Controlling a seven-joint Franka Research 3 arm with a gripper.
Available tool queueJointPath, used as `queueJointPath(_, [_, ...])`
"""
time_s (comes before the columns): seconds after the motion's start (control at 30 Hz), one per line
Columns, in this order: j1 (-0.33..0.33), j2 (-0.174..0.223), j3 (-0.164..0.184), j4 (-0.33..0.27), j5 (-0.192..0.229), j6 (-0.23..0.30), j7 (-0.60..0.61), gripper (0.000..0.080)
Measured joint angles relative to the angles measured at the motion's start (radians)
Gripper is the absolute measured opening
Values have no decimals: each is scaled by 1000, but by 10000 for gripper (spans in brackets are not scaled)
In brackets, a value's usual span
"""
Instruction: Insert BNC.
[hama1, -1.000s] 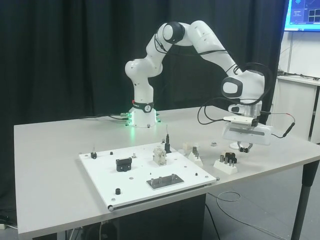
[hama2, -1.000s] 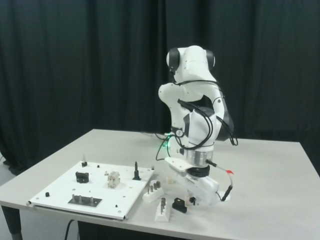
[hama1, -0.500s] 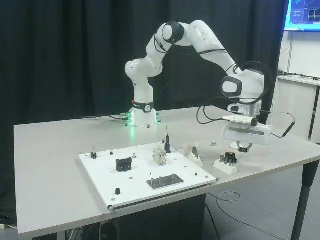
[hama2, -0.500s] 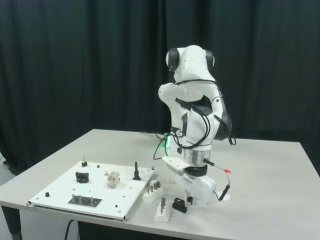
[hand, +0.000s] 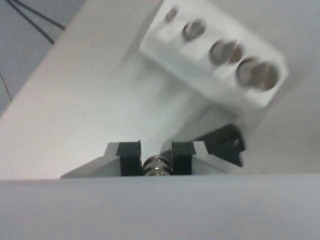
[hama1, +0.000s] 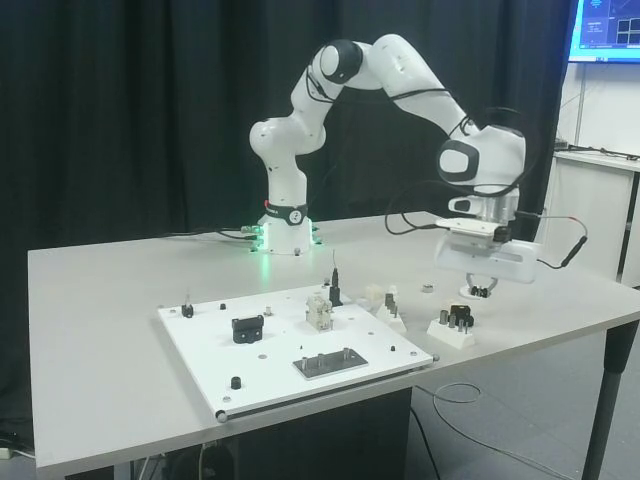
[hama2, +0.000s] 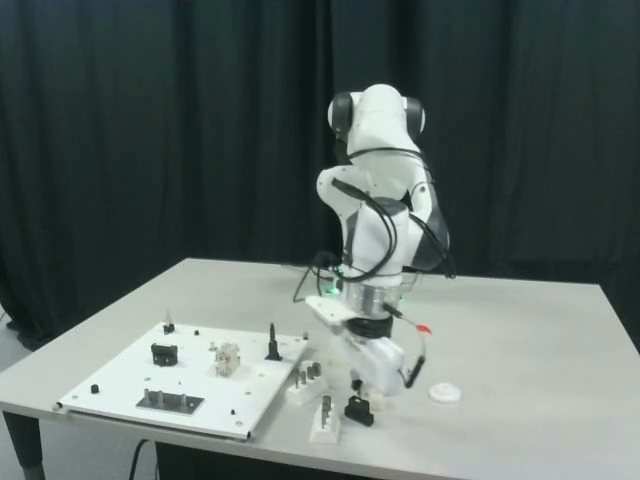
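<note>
My gripper (hand: 156, 159) is shut on a small metal BNC connector (hand: 156, 166), which sits between the two black fingertips (hand: 130, 156). In the room views the gripper (hama1: 482, 290) hangs just above the table, beside a white holder block (hama1: 452, 328) with upright pins. The same gripper (hama2: 358, 383) hovers over a black part (hama2: 358, 410). From the wrist, that holder block (hand: 215, 55) and the black part (hand: 225, 145) lie below the fingers. The white assembly board (hama1: 290, 345) with its fixtures lies to the left.
A second white holder (hama1: 390, 300) stands between the board and the gripper. A small round white disc (hama2: 444, 392) lies on the grey table (hama2: 530, 340). A cable (hama1: 560, 225) loops off the hand. The board carries a black post (hama1: 335, 290) and a grey plate (hama1: 328, 362).
The arm has risen a little and swung toward the board with the connector still held. The round white disc now lies uncovered on the table behind it.
</note>
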Motion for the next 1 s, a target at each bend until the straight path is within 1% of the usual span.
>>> queueJointPath(0.2, [-26,-23,-17,23,-2,-53,1,126])
queueJointPath(0.33, [-48,-37,-28,39,-11,-84,1,126])
queueJointPath(0.5, [-86,-56,-29,58,-30,-121,0,126])
queueJointPath(0.67, [-126,-74,-29,73,-36,-162,-4,126])
queueJointPath(1.0, [-198,-113,-30,91,-50,-224,-34,126])
